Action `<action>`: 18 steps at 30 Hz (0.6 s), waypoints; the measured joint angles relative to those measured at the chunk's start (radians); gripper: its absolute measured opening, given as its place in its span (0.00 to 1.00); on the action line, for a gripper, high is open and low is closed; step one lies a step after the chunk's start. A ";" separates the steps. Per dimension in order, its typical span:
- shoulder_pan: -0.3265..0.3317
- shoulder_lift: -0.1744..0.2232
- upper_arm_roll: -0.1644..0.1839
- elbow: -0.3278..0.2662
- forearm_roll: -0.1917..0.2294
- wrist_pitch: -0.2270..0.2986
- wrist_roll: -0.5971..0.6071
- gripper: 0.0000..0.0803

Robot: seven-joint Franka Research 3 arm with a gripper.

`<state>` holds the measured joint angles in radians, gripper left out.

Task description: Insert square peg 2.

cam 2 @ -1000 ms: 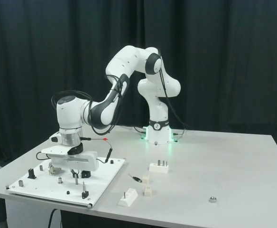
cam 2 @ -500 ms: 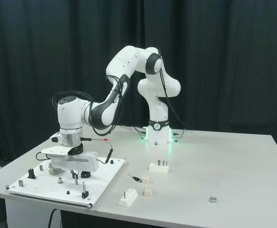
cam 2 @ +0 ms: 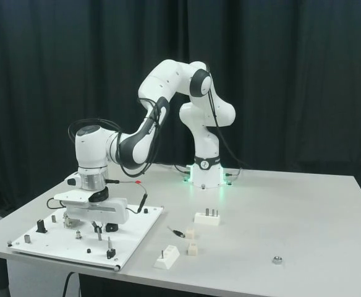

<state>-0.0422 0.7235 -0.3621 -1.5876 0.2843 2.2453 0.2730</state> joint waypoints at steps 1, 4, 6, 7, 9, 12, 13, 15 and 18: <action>0.000 0.000 0.000 0.000 0.000 0.000 0.000 0.09; 0.000 -0.001 0.000 -0.001 0.000 -0.001 0.000 0.09; 0.000 -0.001 -0.001 -0.002 0.000 -0.001 0.000 0.09; 0.000 -0.002 -0.001 -0.002 0.000 -0.001 0.000 0.09; 0.000 -0.002 -0.001 -0.003 0.000 -0.001 0.000 0.09; 0.000 -0.003 -0.001 -0.005 0.000 -0.002 0.000 0.09; 0.000 -0.004 -0.001 -0.005 0.000 -0.002 0.000 0.09; 0.000 -0.004 -0.001 -0.006 0.000 -0.003 0.000 0.09; 0.000 -0.006 -0.002 -0.008 0.000 -0.005 0.000 0.09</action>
<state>-0.0423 0.7178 -0.3638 -1.5955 0.2843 2.2407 0.2730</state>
